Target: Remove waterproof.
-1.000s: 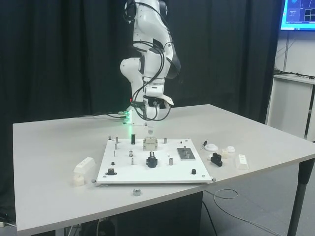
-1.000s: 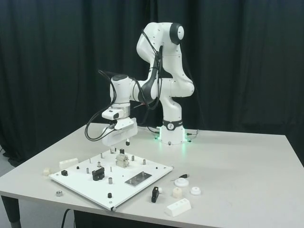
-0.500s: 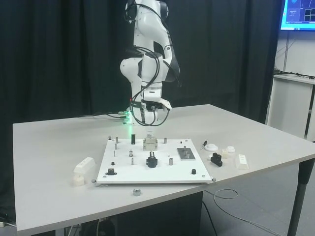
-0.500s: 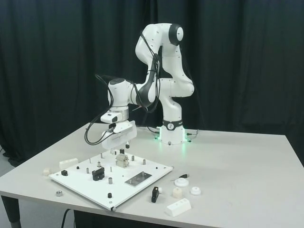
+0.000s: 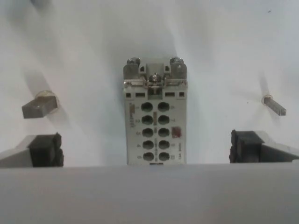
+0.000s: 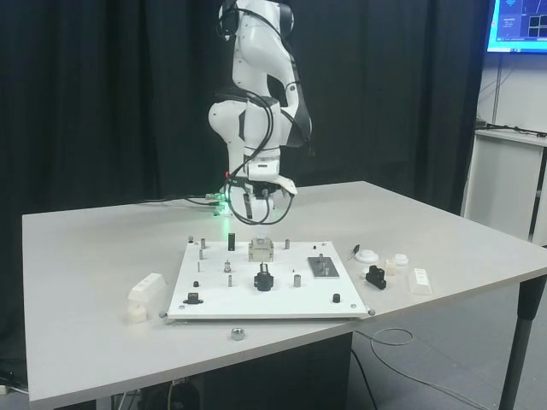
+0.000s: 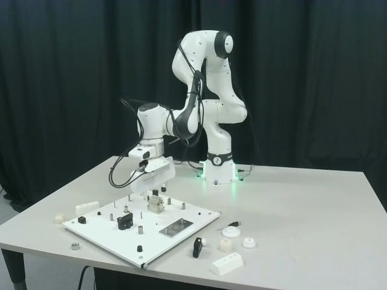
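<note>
The waterproof connector (image 5: pixel 155 126) is a grey block with two rows of round holes and a metal clamp on its end. It stands on the white board (image 6: pixel 256 297), toward the board's far side (image 7: pixel 175 238). My gripper (image 5: pixel 145 148) hangs just above the connector (image 6: pixel 261 250) and is open. One black-tipped finger (image 5: pixel 45 149) is on each side of the block, well apart from it; the other fingertip (image 5: pixel 245 145) is also free. In the second room view the gripper (image 7: pixel 152 192) sits right over the connector (image 7: pixel 155 204).
The board carries several short pegs, black parts (image 6: pixel 264 280) and a grey metal plate (image 6: pixel 322 267). A white block (image 6: pixel 146 288) lies left of the board, small white and black pieces (image 6: pixel 395 265) lie to its right, and a nut (image 6: pixel 238 333) lies in front. A green light (image 6: pixel 220 203) glows at the arm's base.
The arm has come down and shifted slightly, bringing the open gripper from well above the board to just over the connector. Nothing on the board has moved.
</note>
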{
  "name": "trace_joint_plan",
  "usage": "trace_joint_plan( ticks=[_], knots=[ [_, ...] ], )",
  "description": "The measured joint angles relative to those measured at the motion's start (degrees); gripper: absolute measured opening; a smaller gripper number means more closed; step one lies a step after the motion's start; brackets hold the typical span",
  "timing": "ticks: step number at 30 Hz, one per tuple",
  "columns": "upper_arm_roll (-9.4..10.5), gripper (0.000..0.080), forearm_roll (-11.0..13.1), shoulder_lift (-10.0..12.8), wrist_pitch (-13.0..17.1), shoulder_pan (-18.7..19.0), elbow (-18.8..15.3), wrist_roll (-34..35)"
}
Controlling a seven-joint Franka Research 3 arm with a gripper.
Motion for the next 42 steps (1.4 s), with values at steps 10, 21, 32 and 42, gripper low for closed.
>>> trace_joint_plan(
  ticks=[10, 21, 32, 42],
  knots=[
    [0.08, 0.08, 1.6, 0.6, 0.9, 0.2, -0.4, -0.1],
    [0.09, 0.08, 2.4, 1.4, 1.9, 0.5, -0.5, -0.1],
    [0.26, 0.08, 2.4, 2.5, 3.7, 0.6, -0.5, -0.1],
    [0.39, 0.08, 2.4, 3.2, 4.6, 0.7, -0.5, -0.3]
  ],
)
